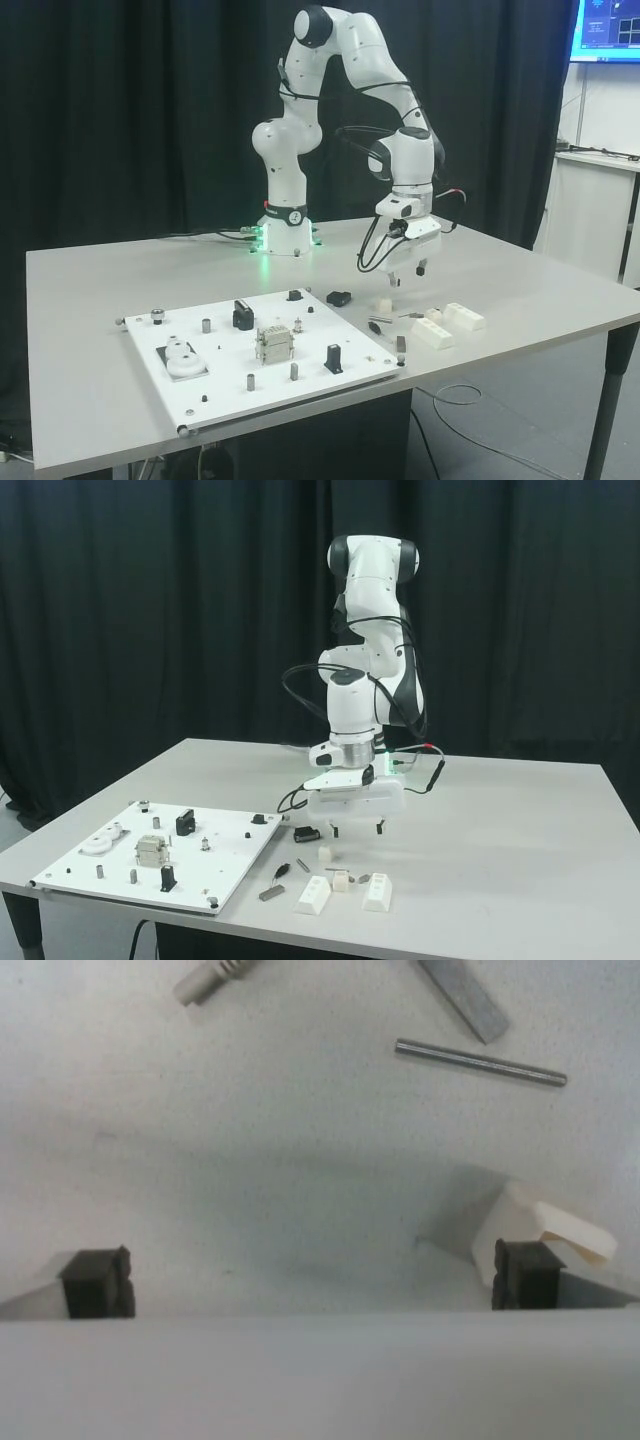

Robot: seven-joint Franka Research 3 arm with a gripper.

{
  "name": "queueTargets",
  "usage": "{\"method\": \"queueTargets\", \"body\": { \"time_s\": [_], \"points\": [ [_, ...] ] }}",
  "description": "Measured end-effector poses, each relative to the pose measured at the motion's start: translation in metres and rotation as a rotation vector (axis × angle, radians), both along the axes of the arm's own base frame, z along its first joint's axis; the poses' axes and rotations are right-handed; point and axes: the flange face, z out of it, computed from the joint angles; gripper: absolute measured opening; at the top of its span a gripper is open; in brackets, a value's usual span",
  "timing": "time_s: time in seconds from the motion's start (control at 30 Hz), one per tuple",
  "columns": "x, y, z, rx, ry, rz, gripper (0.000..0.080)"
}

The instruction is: Remove square peg 3.

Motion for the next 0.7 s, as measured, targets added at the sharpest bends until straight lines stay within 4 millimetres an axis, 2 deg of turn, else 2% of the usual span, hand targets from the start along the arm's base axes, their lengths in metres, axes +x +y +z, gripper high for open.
{"method": "queueTargets", "body": {
  "time_s": [0.7],
  "points": [
    [0.0016, -0.0004, 0.0013, -0.004, -0.018, 0.009, 0.0800]
  ]
}}
